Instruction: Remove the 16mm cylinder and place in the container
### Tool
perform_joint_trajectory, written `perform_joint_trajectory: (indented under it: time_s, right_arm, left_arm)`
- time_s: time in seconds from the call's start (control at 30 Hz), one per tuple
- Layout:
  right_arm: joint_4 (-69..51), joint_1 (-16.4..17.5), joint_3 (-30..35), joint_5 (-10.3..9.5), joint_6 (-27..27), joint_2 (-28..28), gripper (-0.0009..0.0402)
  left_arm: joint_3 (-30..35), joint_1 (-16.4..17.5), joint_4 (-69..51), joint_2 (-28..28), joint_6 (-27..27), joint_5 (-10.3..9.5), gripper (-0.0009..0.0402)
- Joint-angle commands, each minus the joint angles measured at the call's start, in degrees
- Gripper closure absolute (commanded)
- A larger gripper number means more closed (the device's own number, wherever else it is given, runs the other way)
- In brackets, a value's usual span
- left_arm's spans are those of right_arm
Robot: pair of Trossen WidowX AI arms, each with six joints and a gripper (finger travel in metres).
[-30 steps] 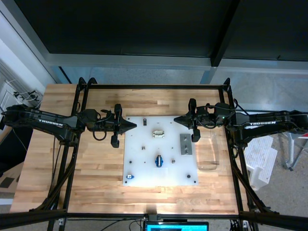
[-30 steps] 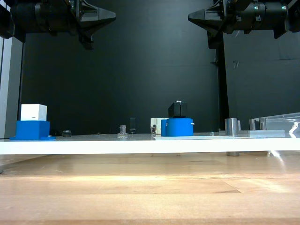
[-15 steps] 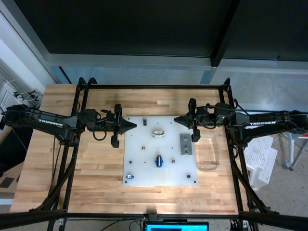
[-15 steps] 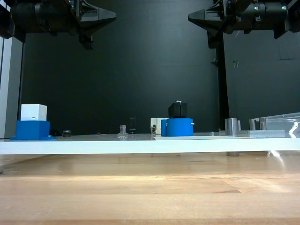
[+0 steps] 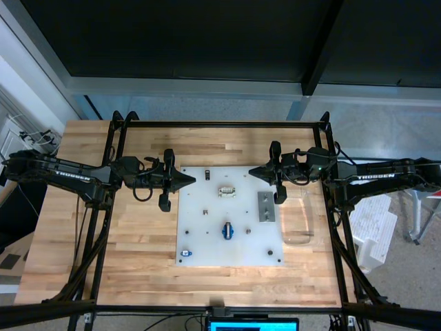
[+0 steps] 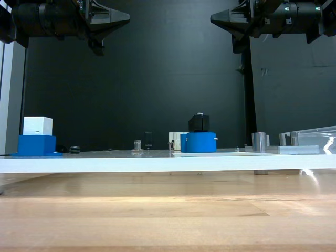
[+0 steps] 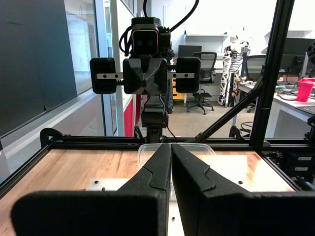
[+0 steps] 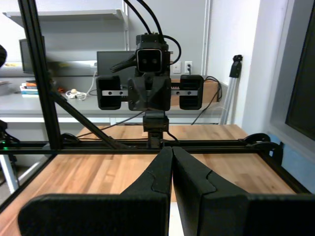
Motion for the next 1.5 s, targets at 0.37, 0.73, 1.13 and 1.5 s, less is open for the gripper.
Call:
perform_joint_trajectory:
  time_s: [0.37,0.73,1.13,1.5]
  right_arm:
    - [-26.12,3.43,11.72,2.86,0.81,2.58,0.0393]
    - [-40.3,8.72,21.79,6.71,3.23,11.54,0.0393]
    - [-52.85,14.36,28.24,10.86,7.28,18.34,0.0393]
    - [-65.59,17.86,36.54,11.76,10.95,25.7,0.0393]
  left_arm:
    - [0.0,0.02,0.0,0.02,0.02,0.0,0.0393]
    - [0.0,0.02,0.0,0.02,0.02,0.0,0.0393]
    - [0.0,0.0,0.0,0.02,0.02,0.0,0.0393]
    - [0.0,0.02,0.0,0.02,0.02,0.0,0.0393]
